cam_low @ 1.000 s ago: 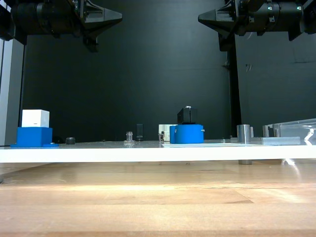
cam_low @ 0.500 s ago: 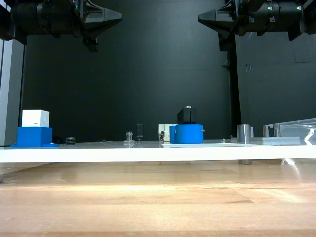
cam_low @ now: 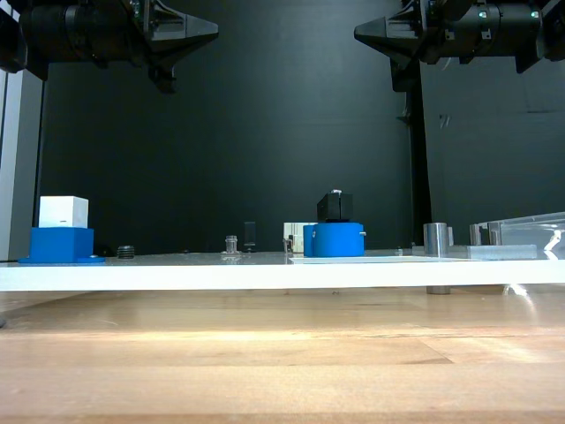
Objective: Remove the 16mm cylinder and place in the container
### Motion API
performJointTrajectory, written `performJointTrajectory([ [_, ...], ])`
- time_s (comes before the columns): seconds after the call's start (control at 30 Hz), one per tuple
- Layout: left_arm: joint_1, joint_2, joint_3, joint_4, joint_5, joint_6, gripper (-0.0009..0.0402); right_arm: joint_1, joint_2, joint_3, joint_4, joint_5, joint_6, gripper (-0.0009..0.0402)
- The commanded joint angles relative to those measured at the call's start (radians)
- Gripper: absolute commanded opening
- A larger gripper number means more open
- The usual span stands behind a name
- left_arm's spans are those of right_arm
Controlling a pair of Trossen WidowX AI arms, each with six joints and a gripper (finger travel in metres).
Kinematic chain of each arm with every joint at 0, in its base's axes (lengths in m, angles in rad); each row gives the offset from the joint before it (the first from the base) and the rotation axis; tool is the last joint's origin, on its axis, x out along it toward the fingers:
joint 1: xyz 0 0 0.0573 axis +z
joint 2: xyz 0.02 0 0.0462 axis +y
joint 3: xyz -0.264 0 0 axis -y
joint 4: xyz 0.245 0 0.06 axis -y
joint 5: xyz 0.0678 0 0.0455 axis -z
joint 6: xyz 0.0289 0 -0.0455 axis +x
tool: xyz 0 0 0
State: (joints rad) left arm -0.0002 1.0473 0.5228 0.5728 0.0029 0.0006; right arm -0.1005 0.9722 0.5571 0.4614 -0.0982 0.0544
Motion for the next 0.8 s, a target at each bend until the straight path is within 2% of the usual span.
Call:
performJointTrajectory([
  [0.03,0.0,0.0,0.0,0.0,0.0,0.0,0.0,0.0,0.0,0.0,0.0,0.0,0.0,0.0],
  [0.13,0.0,0.0,0.0,0.0,0.0,0.0,0.0,0.0,0.0,0.0,0.0,0.0,0.0,0.0],
  [0.23,0.0,0.0,0.0,0.0,0.0,0.0,0.0,0.0,0.0,0.0,0.0,0.002,-0.04,0.0],
  [0.67,0.0,0.0,0.0,0.0,0.0,0.0,0.0,0.003,0.004,0.002,0.009,-0.001,-0.035,0.0],
  [0.77,0.0,0.0,0.0,0.0,0.0,0.0,0.0,0.003,0.004,0.008,-0.003,-0.035,-0.029,0.0],
  [0.8,0.0,0.0,0.0,0.0,0.0,0.0,0.0,0.004,0.004,0.013,-0.016,-0.034,-0.024,0.0],
])
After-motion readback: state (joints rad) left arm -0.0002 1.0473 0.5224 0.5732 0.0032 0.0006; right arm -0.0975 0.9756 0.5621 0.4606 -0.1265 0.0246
